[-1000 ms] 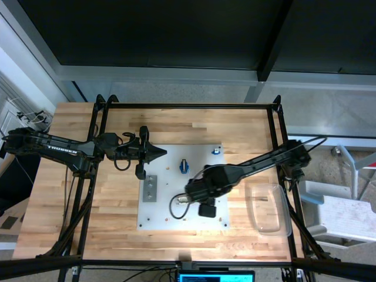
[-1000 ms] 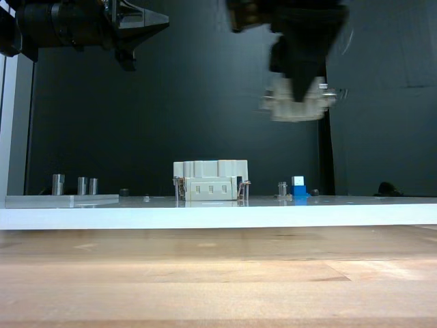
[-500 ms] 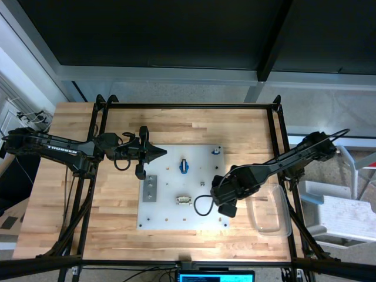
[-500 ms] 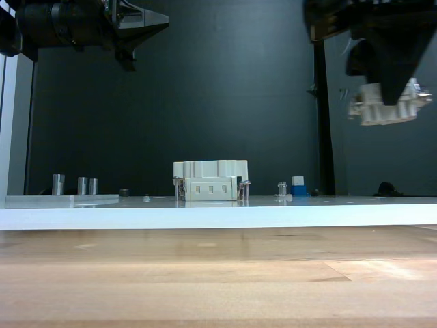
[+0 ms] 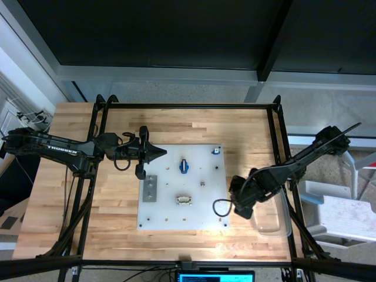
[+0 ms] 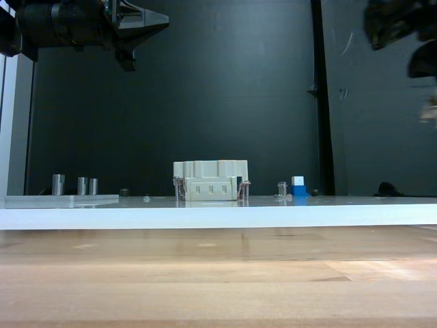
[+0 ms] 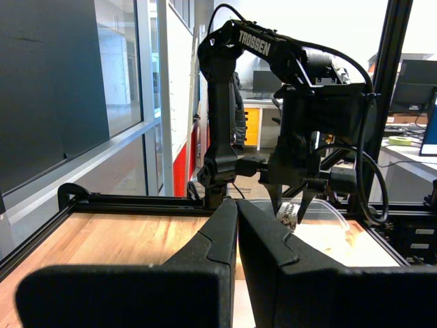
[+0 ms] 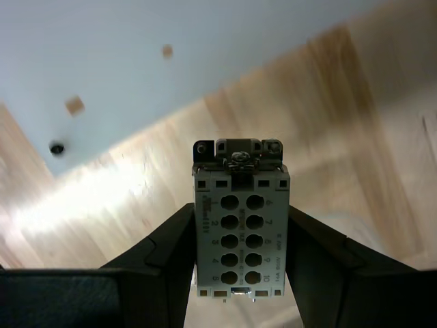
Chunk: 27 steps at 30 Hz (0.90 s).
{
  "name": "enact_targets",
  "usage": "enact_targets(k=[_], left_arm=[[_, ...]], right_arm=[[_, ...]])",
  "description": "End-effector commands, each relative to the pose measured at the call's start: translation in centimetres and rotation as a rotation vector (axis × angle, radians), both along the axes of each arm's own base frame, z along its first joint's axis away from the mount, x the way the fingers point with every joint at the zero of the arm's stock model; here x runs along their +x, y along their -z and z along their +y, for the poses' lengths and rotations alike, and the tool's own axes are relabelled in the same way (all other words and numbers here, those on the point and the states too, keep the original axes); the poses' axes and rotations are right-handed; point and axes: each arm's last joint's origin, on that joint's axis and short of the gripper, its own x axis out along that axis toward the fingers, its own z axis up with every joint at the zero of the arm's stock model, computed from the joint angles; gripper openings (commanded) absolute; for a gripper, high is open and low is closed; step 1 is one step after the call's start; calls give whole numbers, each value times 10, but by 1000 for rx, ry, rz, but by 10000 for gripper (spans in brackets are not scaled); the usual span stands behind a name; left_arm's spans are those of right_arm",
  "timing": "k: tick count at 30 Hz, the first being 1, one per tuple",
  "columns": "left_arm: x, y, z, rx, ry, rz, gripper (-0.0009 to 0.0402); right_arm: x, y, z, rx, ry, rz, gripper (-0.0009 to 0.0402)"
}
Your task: Remove the HAN10-E connector and place it in the container
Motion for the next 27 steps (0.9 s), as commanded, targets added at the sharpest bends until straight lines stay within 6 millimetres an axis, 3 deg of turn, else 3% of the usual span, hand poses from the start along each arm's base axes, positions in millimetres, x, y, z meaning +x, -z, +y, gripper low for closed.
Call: enact_targets(k=[1,15,27], left_arm=[[0,0,0,0,0,0,0],[0,0,0,0,0,0,0],[0,0,0,0,0,0,0]], right_arm=[[-12,3,6,3,-5,7,12],[-57,27,31,-6,-56,89,12],[-76,51,44,4,-158,75,12]])
